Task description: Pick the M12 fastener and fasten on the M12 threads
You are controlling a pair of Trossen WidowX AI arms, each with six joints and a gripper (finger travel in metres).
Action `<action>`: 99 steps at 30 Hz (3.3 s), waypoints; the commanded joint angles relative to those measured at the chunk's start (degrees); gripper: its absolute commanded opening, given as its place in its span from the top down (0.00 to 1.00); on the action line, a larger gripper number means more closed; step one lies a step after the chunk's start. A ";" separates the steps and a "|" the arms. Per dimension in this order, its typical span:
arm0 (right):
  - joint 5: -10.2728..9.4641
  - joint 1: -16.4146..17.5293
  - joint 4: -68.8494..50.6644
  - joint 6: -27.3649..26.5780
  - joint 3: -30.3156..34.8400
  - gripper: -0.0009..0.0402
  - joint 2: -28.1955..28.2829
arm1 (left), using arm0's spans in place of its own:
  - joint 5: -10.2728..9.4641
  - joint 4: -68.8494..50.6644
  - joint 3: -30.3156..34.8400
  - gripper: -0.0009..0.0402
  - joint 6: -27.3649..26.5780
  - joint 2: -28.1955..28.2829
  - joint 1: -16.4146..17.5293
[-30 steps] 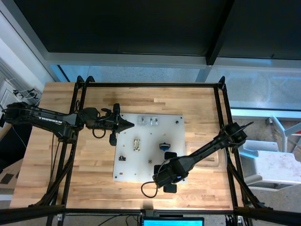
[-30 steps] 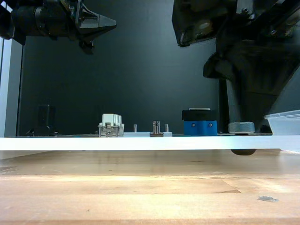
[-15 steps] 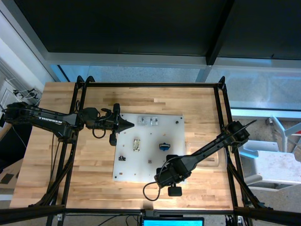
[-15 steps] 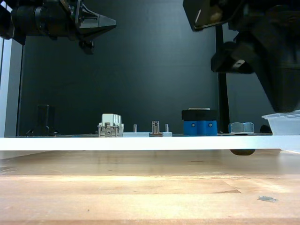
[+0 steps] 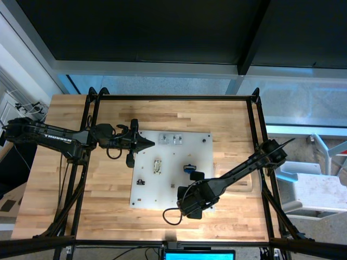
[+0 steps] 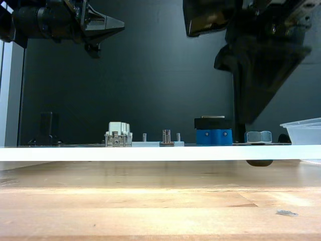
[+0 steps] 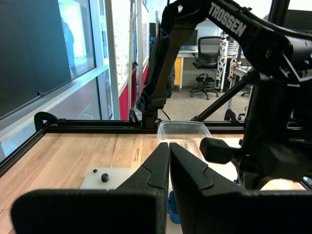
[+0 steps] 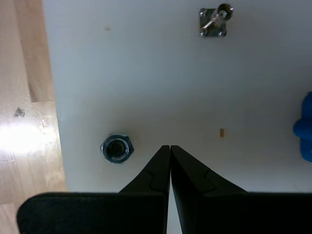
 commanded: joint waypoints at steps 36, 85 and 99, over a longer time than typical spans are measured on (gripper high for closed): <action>-0.48 0.35 0.55 -2.60 0.09 0.98 0.46 | 0.00 0.00 0.02 0.98 0.02 0.00 0.02; -14.53 0.94 -1.14 -2.10 0.57 0.98 -1.11 | 0.00 -0.02 0.02 0.98 0.02 0.00 0.00; -13.92 0.94 -0.66 -1.81 0.57 0.98 -1.11 | 0.00 0.00 0.02 0.98 0.02 0.00 0.00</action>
